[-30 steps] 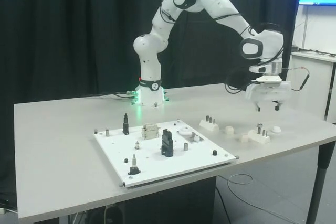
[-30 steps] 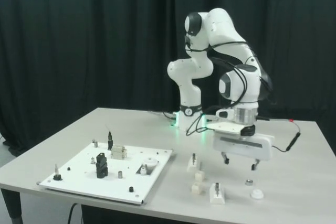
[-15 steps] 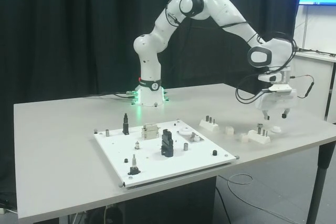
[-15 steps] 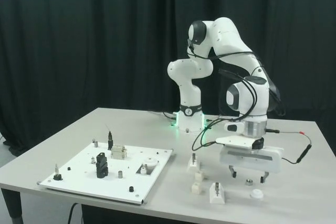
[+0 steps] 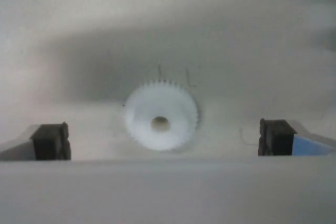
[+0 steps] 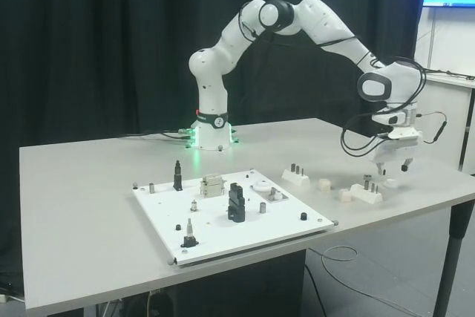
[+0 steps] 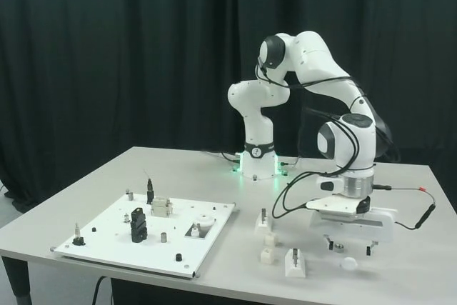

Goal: Pick medium gear.

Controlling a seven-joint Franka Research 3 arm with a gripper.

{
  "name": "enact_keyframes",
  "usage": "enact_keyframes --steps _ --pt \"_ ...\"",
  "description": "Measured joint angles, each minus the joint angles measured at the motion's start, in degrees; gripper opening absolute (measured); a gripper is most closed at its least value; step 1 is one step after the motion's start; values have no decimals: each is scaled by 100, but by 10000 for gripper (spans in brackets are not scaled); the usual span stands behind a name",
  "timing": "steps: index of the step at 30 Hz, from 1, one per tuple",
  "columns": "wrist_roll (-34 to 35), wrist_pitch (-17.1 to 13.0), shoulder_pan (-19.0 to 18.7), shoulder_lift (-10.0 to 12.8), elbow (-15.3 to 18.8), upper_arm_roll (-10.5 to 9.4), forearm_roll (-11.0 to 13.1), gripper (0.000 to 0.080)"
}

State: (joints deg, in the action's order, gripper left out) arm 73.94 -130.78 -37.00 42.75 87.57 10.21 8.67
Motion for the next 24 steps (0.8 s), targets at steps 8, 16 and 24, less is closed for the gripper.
enact_keyframes --steps 8,16,24 --pt "-239 3 -115 119 -84 10 -7 800" --pt "-217 3 -174 187 -96 11 -1 800" --pt "136 -13 -187 227 -104 10 10 800"
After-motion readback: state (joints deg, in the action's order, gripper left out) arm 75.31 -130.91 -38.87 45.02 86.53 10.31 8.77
